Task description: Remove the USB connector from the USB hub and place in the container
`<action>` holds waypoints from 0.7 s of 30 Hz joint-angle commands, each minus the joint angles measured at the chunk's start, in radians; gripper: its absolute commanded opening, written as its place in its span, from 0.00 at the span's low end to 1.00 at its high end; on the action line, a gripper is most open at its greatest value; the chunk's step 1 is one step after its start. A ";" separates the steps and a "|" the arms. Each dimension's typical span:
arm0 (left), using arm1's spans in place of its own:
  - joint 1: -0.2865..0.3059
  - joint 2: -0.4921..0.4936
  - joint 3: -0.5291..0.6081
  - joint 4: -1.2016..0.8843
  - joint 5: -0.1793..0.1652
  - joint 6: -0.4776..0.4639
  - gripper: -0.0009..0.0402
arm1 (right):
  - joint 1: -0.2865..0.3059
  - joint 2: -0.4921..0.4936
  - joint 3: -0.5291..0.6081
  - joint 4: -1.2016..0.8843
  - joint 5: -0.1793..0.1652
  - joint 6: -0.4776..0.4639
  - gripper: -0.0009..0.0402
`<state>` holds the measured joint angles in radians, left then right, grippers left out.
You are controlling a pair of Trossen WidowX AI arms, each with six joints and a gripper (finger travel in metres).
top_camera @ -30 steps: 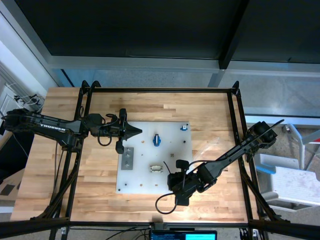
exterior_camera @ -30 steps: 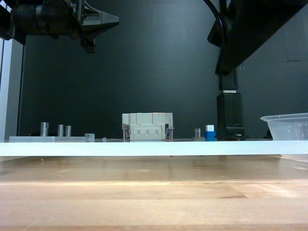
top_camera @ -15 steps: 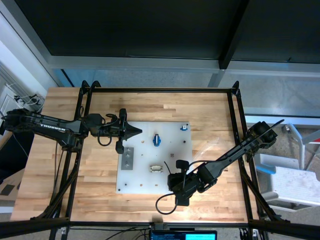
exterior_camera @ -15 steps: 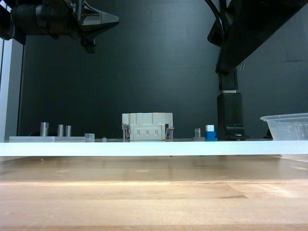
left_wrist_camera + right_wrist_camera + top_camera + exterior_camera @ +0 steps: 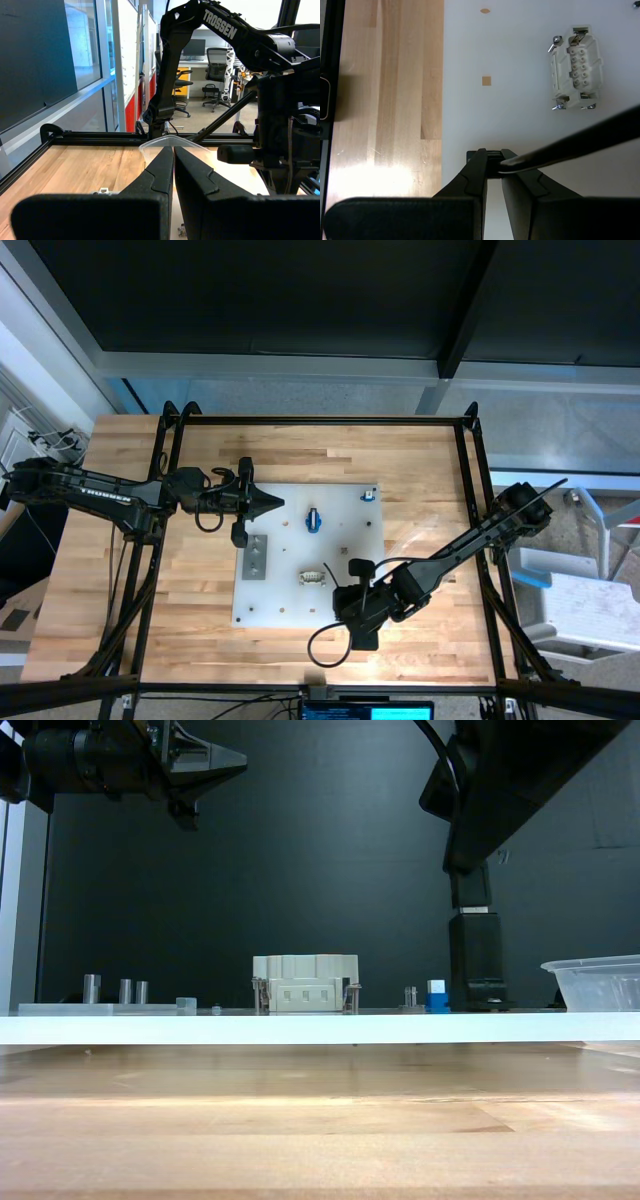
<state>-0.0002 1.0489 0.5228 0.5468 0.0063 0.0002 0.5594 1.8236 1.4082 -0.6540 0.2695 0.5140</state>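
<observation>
Tabletop (image 5: 430, 455) carries the white board (image 5: 285, 540). Left gripper (image 5: 173, 148) hovers high over the board's left edge, jaws pressed together, nothing in them. Right gripper (image 5: 492, 156) points straight down at the board's near-right area, jaws pinching the plug end of the USB connector (image 5: 570, 141). Its cable exits from between the jaws and loops past the board's near edge. Container (image 5: 598, 982) sits on the tabletop just off the board's right edge. USB hub (image 5: 477, 960) stands upright on the board, directly under the gripped plug.
</observation>
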 commanded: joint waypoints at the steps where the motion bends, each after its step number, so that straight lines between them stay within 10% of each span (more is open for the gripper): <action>1: 0.000 0.000 0.000 0.000 0.000 0.000 0.02 | -0.003 0.030 0.032 -0.026 -0.007 -0.012 0.02; 21: 0.000 0.000 0.000 0.000 0.000 0.000 0.02 | 0.004 0.026 0.026 -0.002 0.027 -0.024 0.02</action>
<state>-0.0002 1.0489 0.5224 0.5468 0.0063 0.0002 0.5621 1.8549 1.4475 -0.6792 0.2939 0.4881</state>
